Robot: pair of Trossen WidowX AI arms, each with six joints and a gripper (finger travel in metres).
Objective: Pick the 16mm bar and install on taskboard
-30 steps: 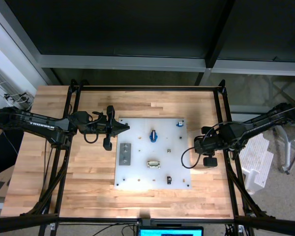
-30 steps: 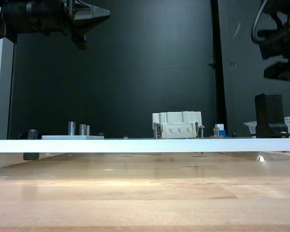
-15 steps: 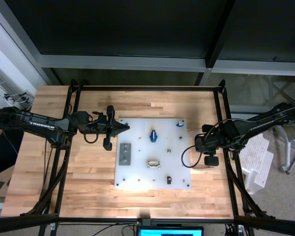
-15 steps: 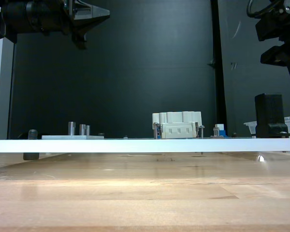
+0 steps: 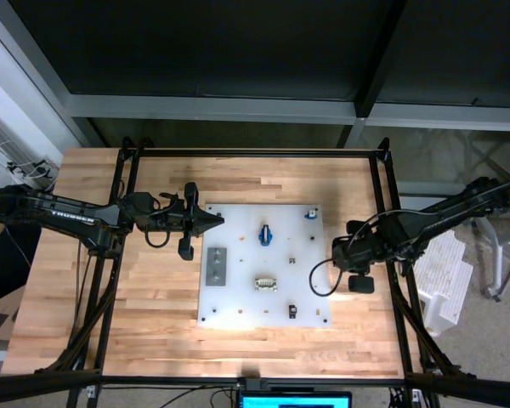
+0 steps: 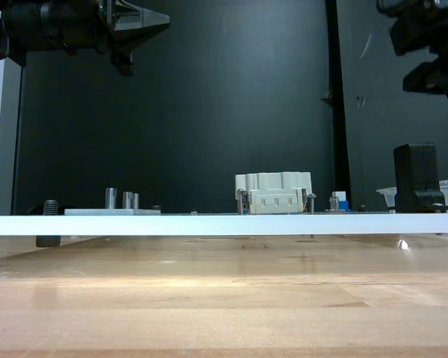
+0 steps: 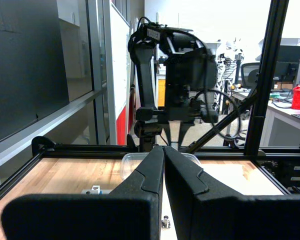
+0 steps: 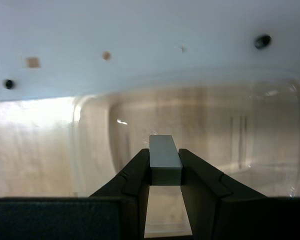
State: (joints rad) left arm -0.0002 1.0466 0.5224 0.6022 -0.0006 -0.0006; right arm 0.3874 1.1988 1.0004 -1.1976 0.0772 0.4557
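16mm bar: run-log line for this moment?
16mm bar: held, clear of seat | right gripper: shut on bar, over clear bin | left gripper: shut, above left edge of taskboard

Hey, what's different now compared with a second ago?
The right gripper has risen and edged slightly toward the taskboard. It is shut on the 16mm bar, clear of its seat. The earlier pictures don't show whether it already held the bar. The left gripper, shut and empty, stayed high over the taskboard's left edge. Nothing on the taskboard moved.
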